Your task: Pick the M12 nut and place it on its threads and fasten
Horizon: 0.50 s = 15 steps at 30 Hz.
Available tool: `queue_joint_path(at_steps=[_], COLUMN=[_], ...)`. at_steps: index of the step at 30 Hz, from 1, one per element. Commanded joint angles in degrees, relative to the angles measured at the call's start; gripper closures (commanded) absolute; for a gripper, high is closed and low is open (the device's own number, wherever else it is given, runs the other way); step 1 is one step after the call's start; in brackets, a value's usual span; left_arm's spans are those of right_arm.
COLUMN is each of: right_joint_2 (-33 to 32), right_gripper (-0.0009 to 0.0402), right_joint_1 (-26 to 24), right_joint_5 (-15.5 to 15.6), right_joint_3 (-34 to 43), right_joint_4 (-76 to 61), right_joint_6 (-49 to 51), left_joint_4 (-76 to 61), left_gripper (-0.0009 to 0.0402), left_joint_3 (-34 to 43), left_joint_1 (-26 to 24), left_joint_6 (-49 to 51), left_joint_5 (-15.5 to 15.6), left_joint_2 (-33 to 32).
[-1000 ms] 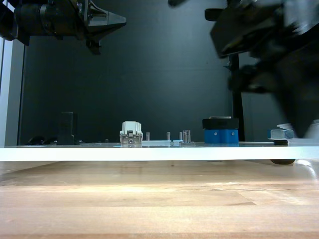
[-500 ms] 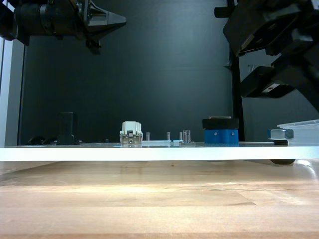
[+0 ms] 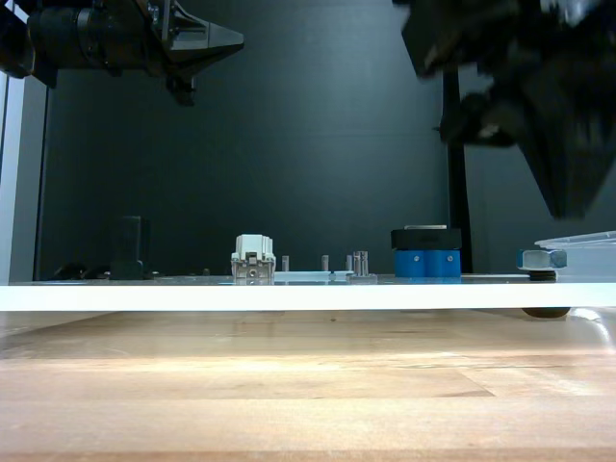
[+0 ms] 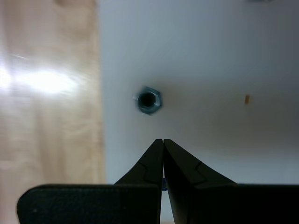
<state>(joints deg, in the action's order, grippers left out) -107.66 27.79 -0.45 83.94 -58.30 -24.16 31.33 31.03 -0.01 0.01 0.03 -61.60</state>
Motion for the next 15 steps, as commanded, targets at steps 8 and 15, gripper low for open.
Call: queue_joint_path(at_steps=[8,15], right_joint_2=[3.8,3.8], right_gripper=[0.0393,0.0393], right_joint_1=[0.3,0.3], right_joint_5=[0.0,0.0], right_joint_3=[3.3,3.0], right_joint_4=[-3.1,-3.2], right_joint_6=[-0.4,-0.5], left_joint_4=[0.0,0.0], left_gripper=[0.0393,0.0393], left_joint_3=[0.0,0.0], left_joint_1=[0.0,0.0], left_joint_6=[0.0,0.0], left_joint_5=[0.0,0.0], left_joint_2=[0.0,0.0])
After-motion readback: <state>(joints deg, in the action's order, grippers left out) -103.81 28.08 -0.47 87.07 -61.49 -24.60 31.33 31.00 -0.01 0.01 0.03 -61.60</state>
